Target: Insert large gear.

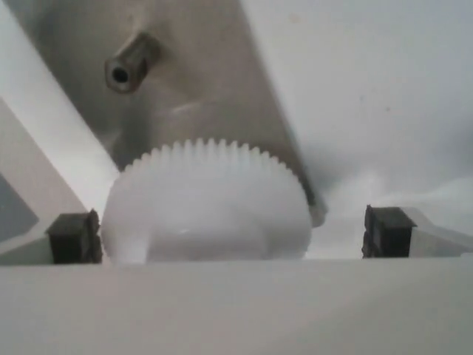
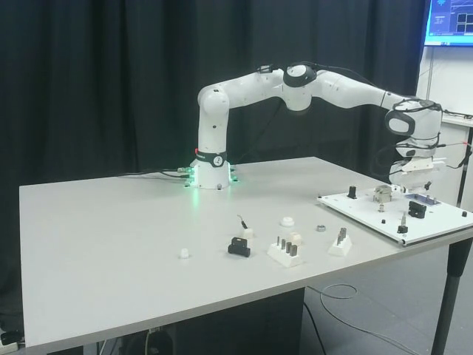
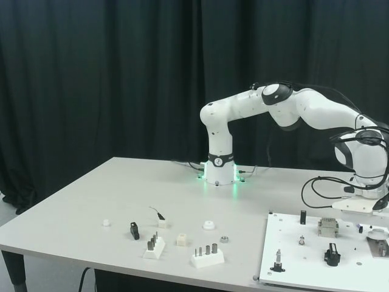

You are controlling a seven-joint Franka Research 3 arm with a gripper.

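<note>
One large gear (image 1: 207,203), white and toothed, sits between the gripper (image 1: 229,235) and its two black fingertips (image 1: 74,238), which stand apart from its sides, not clamping. One metal peg (image 1: 129,65) rises beyond it on the white board (image 2: 436,222) at the desk's edge.

The white Franka arm (image 2: 295,85) rises from its base (image 2: 210,174) at the back of the grey table, bends at the shoulder and reaches out level to the far side, elbow high. The forearm turns down at the wrist (image 3: 360,159), so the hand points at the table. In the wrist view the gripper (image 1: 230,233) has its two black fingertips (image 1: 74,237) set wide apart, a white toothed gear (image 1: 207,203) between them.
</note>
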